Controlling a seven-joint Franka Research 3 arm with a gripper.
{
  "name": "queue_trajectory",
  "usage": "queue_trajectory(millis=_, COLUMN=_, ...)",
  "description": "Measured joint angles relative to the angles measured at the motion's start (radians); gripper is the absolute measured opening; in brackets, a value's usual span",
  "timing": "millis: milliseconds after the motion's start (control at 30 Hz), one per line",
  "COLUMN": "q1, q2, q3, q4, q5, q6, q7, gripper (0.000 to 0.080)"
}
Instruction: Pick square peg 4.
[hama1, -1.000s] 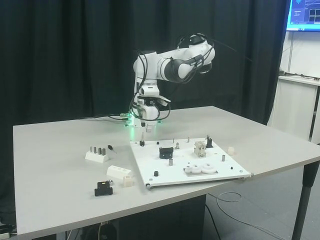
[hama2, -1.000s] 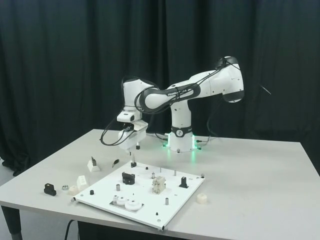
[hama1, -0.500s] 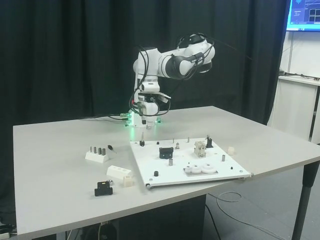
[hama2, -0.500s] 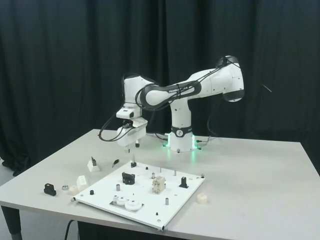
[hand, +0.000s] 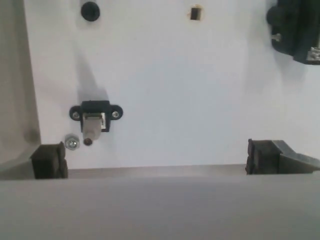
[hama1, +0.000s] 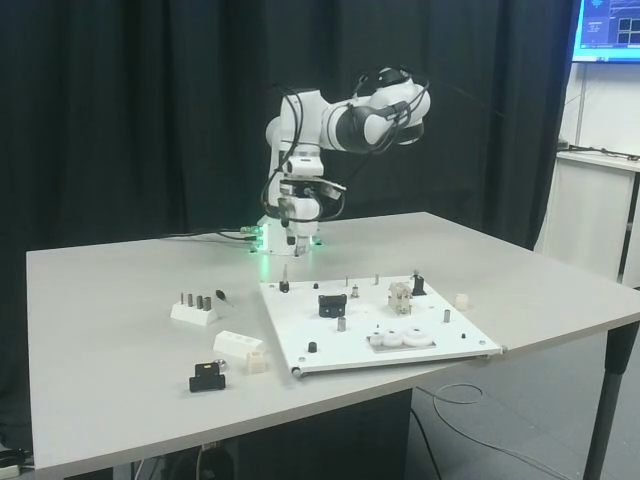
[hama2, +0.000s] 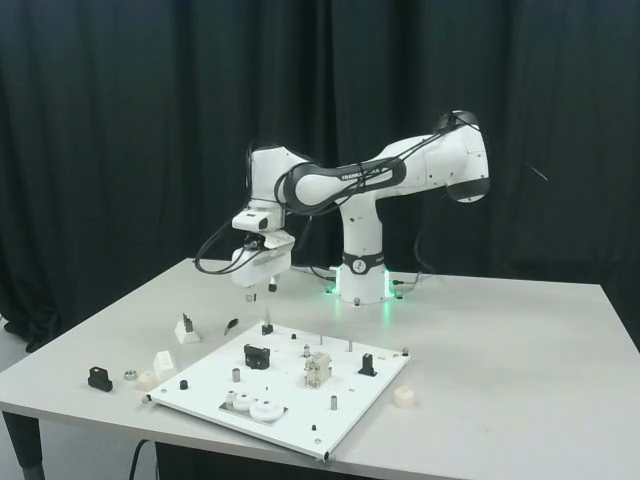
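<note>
My gripper (hand: 156, 159) hangs high over the near corner of the white board (hand: 200, 90), with its fingers (hand: 49, 161) spread well apart and nothing between them. I hold it wide so that both fingers can pass down on either side of a small upright part without knocking it.

I take square peg 4 (hand: 91, 131) to be the pale peg that stands upright in the black flanged holder (hand: 95, 109) at that corner of the board, though I see no label to confirm it. In the wrist view the peg sits off toward one finger rather than midway between the two, so I judge that I am not yet lined up over it. In the first room view the gripper (hama1: 297, 238) is clearly above and apart from the peg (hama1: 284, 285), touching nothing.

The holder is screwed flat to the board, which keeps the peg vertical and gives my fingers two free sides to close on. A small screw (hand: 72, 144) lies just beside the holder, so I should come down straight. The board itself rests on the grey table (hama1: 120, 340), with loose parts lying well apart from my target.
</note>
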Motion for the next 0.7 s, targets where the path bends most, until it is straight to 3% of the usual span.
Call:
queue_trajectory(millis=267, q1=0.013, q2=-0.001, q3=-0.016, q4=0.009, q5=0.006, q6=0.033, q7=0.053, gripper=0.08)
queue_trajectory(millis=700, q1=0.012, q2=-0.018, q3=-0.02, q4=0.038, q5=0.025, q6=0.177, q7=0.215, gripper=0.08)
